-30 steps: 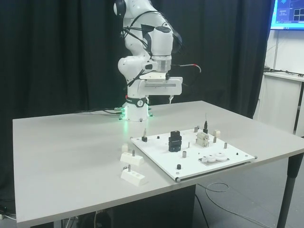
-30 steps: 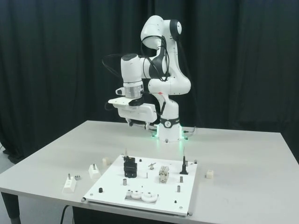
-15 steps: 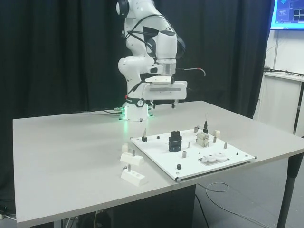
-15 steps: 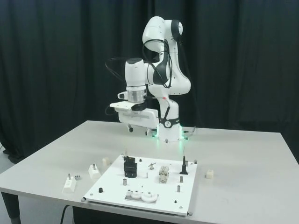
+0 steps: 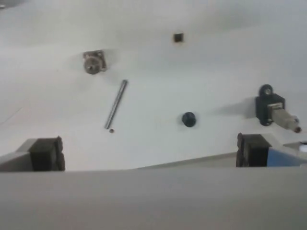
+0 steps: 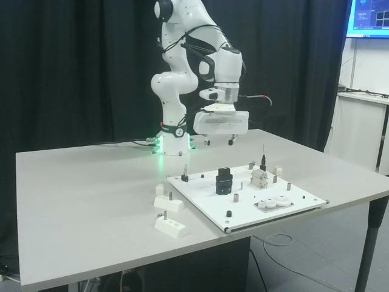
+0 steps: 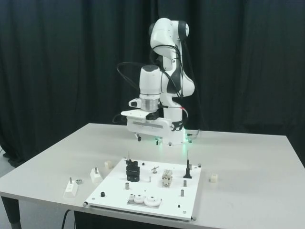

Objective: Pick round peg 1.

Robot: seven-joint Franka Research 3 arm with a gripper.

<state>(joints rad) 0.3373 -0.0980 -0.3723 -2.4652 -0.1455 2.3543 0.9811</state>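
A white board (image 6: 200, 187) (image 7: 114, 188) lies near the table's front edge with several short grey round pegs standing on it, such as one (image 6: 235, 198) beside the black block and one (image 7: 181, 192) near the front. I cannot tell which is round peg 1. My gripper (image 6: 219, 142) (image 7: 148, 139) hangs well above the board's far edge, open and holding nothing. In the wrist view the gripper (image 5: 148, 152) shows black fingertips (image 5: 45, 153) set wide apart. Below it on the board (image 5: 201, 76) are a thin grey rod (image 5: 116, 104), a black knob (image 5: 188, 119) and a metal fitting (image 5: 94, 62).
Two white holder blocks (image 6: 168, 204) (image 6: 171, 226) sit on the grey table beside the board. A black block (image 6: 223, 181), white gears (image 6: 273, 202) and a thin tall rod (image 6: 263, 152) stand on the board. A small white cube (image 7: 214, 178) lies off it. The arm's base (image 6: 173, 137) glows green.
The arm has swung away from its base toward the board, carrying the gripper out and lower over the board's far edge. The fingers stay open.
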